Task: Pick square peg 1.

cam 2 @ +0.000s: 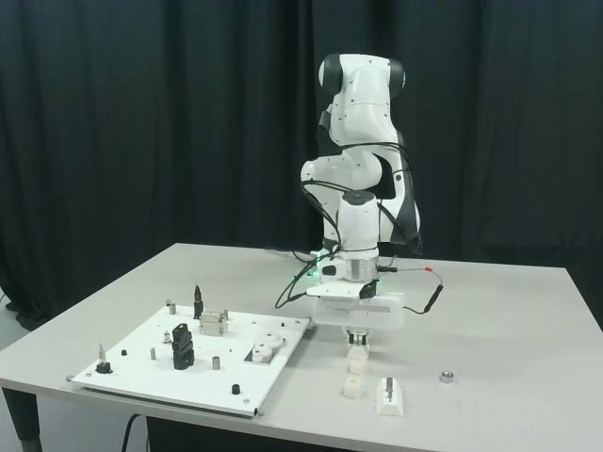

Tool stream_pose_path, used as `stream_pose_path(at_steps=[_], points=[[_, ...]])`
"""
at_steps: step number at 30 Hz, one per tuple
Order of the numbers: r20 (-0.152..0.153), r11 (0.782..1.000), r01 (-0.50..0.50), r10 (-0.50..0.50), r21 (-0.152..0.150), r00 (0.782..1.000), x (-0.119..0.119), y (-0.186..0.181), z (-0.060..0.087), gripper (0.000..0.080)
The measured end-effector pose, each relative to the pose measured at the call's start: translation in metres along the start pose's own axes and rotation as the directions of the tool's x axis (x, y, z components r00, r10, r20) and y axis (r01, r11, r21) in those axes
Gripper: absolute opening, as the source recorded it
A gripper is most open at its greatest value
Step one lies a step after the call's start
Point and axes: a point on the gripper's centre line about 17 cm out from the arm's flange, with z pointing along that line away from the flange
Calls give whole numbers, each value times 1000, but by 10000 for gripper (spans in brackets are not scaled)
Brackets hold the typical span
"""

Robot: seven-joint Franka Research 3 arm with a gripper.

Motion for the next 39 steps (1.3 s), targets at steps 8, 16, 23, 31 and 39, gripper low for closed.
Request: stream_pose_path(at_steps=[8,16,23,31,39], points=[[0,1000,-7,7,-3,1000,0,0,0,45],[1,1000,-7,7,-3,1000,0,0,0,36],[5,1000,-5,5,-3,1000,-1,-1,0,36],[13,1000,6,-6,-1,1000,-3,-1,-5,36],[29,1000,8,-8,14,1000,-6,-4,-17,35]])
